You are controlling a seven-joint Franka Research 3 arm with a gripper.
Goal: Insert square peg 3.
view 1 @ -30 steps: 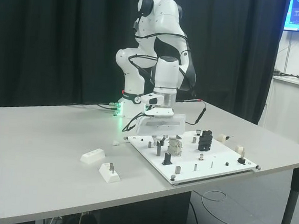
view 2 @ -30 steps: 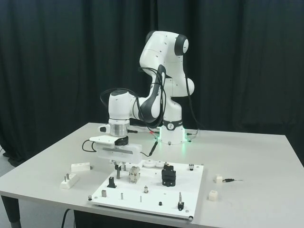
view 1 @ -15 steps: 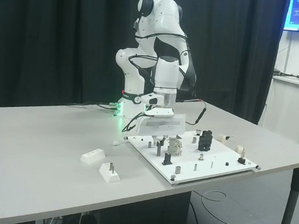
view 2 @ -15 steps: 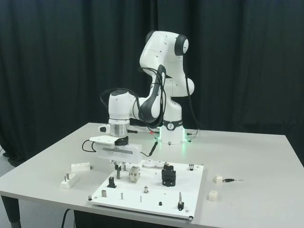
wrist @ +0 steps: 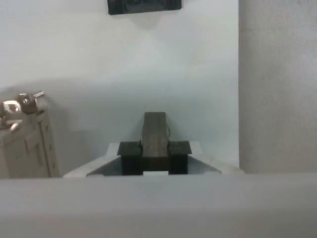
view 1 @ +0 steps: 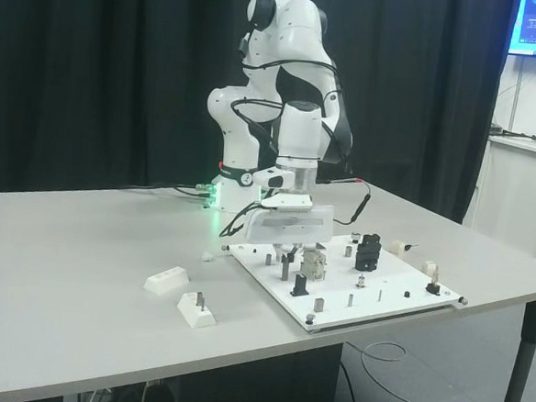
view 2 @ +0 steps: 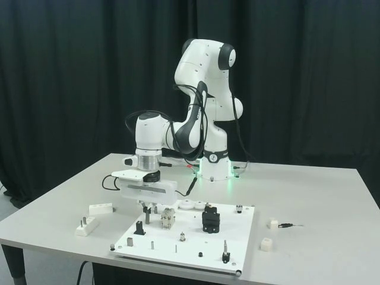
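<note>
In the wrist view my gripper (wrist: 154, 159) is shut on a grey square peg (wrist: 154, 134), which stands upright between the two black fingers (wrist: 130, 157). The peg's tip hangs just over the white board (wrist: 148, 64). In the first room view the gripper (view 1: 287, 251) holds the peg (view 1: 285, 268) above the board's (view 1: 385, 307) near left part. In the second room view the gripper (view 2: 146, 207) and peg (view 2: 147, 217) sit over the board (view 2: 196, 244), between a small black holder (view 2: 139, 228) and a metal fixture (view 2: 168, 219).
The board carries a black fixture (view 1: 366, 252), the metal fixture (view 1: 314, 264), a small black holder (view 1: 300, 285) and several short pins. Two white blocks (view 1: 167, 279) (view 1: 197, 308) lie on the grey table left of it. Small white parts (view 2: 266, 243) lie on the far side.
</note>
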